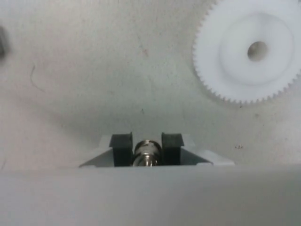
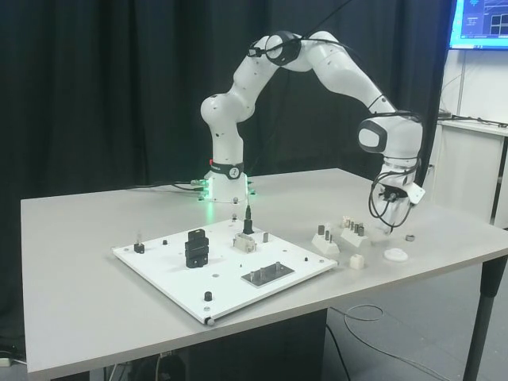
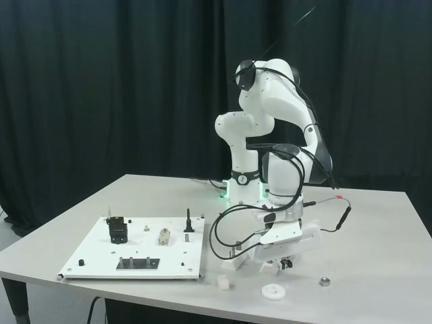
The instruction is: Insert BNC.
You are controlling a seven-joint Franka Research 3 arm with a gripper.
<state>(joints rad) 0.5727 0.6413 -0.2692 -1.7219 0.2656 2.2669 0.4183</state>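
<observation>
the end effector [image 1: 147,147] is clamped on the bnc connector [image 1: 146,154]: in the wrist view the two black fingertips [image 1: 121,147] sit tight against either side of the connector's metal barrel, which stands between them. below and ahead of the grasp lies the bare grey worktop [image 1: 94,70], with a white gear [image 1: 251,49] flat on it off to one side, well clear of the connector.

in the first room view the end effector [image 2: 391,213] hangs low at the far right part of the worktop [image 2: 79,230], just above the surface, with the white gear [image 2: 394,255] on the worktop close beside it and a small dark ring [image 2: 410,236] near that. the white part holders [image 2: 341,236] stand just beside the end effector, toward the white task board [image 2: 222,270]. the task board lies well apart from the end effector, across the worktop, and carries a black block [image 2: 196,248] and other small fittings.

the second room view shows the same: the end effector [image 3: 282,262] low over the worktop [image 3: 378,229] in front of the arm's base, the gear [image 3: 273,291] near it, a small white cube [image 3: 222,284] close by, and the task board [image 3: 135,256] well to the side. the connector itself cannot be made out in either room view.
</observation>
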